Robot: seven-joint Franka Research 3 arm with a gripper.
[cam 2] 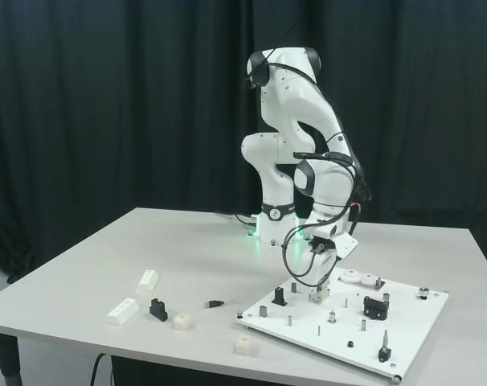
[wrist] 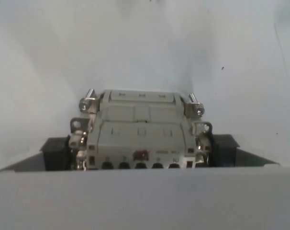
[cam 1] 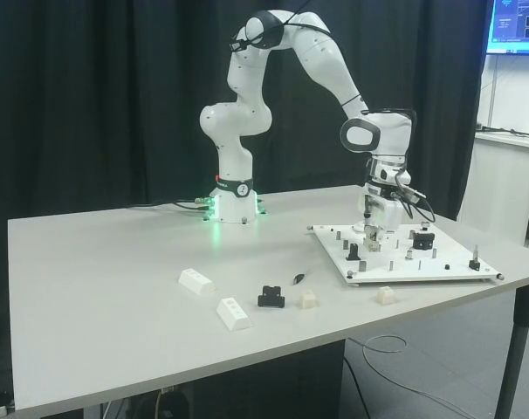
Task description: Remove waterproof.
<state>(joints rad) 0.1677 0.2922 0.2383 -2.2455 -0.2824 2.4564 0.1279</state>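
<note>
Wrist view: your gripper (wrist: pixel 141 165) clamps the waterproof connector (wrist: pixel 141 129) by its sides — rigid, light — pull straight.

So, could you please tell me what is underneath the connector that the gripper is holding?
The grey connector sits between the gripper fingers, with the white assembly board below it. Its underside and whatever socket it mates with are hidden by the connector itself.
</note>
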